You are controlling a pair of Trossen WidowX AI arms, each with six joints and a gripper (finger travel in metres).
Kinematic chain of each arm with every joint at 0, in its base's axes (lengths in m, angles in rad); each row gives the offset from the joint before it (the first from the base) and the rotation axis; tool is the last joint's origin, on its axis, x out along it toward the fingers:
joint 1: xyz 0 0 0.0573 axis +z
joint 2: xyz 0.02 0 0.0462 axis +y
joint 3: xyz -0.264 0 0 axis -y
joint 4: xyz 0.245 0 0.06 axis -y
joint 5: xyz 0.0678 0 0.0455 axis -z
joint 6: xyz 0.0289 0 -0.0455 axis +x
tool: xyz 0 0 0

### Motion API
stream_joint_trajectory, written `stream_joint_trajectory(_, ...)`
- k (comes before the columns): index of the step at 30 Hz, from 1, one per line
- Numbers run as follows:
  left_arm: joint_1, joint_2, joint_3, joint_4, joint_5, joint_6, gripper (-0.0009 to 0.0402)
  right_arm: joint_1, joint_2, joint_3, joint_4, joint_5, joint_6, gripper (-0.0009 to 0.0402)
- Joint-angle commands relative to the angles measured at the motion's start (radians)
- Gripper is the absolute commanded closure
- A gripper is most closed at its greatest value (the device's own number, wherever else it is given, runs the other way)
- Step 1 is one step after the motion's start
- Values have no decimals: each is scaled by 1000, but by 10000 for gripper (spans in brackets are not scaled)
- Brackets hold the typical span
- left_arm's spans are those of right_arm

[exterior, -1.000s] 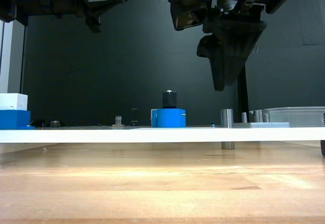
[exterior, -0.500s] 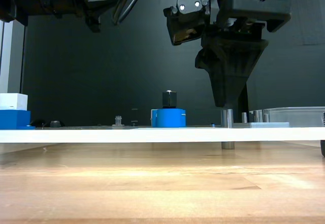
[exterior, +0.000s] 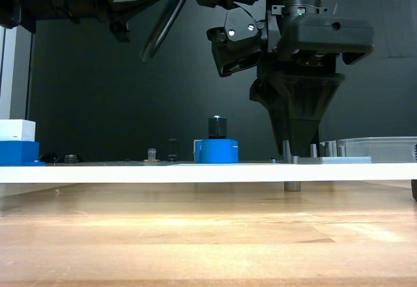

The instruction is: Pick the 16mm cylinder and place it in the container

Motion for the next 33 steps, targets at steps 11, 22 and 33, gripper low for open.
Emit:
stream_joint_trajectory(11,0,0,0,0,0,0,393,-2,-1,-1,0,-1,-2,242)
stream_joint_trajectory(22,0,0,0,0,0,0,393,-3,-1,-6,0,-1,-4,278)
stream_joint_trajectory(33,0,0,0,0,0,0,393,-3,-1,-6,2,-1,-3,349)
